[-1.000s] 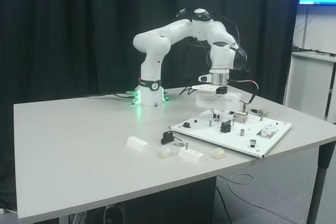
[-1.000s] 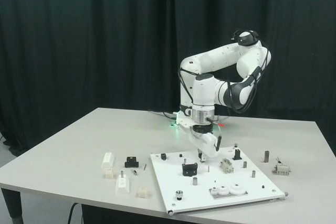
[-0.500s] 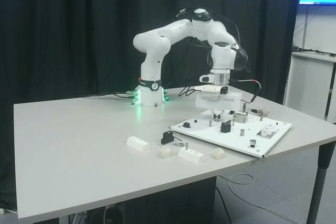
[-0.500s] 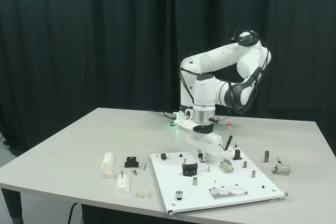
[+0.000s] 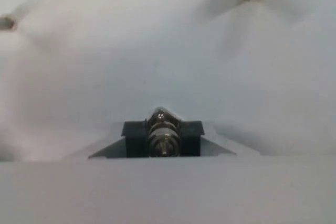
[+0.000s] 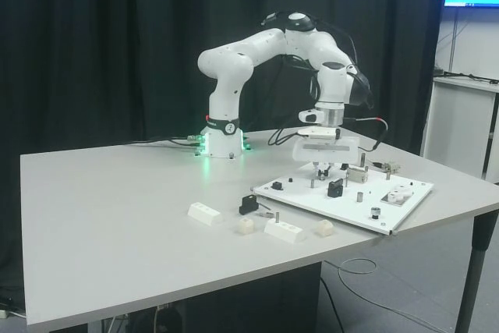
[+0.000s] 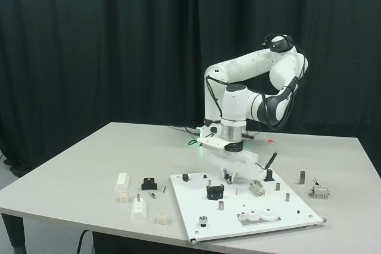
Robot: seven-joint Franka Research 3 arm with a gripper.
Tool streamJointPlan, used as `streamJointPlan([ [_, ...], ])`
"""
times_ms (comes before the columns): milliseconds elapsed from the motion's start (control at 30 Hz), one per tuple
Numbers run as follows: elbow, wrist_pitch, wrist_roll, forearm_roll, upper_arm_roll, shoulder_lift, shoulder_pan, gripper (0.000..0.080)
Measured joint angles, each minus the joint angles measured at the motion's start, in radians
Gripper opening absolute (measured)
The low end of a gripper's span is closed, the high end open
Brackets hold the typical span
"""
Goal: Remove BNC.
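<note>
Gripper [image 7: 228,175] pinches the BNC [image 5: 163,136] just above the white board [image 7: 238,221]; only our wrist view shows the ribbed metal barrel clamped between black pads [image 5: 135,139]. Room views add white blocks [image 6: 204,212] on the grey table [image 6: 117,216], left of the board.

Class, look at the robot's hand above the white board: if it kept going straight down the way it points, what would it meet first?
Probably the white board itself. The hand points down and seems to grip a small metal connector, so that connector's lower end would likely touch first. The depth below it is unclear.
</note>
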Motion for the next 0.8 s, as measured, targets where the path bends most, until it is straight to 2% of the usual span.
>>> streamJointPlan([
  [800, -0.001, 0.002, -0.259, -0.001, 0.000, 0.000, 0.003, 0.0124],
])
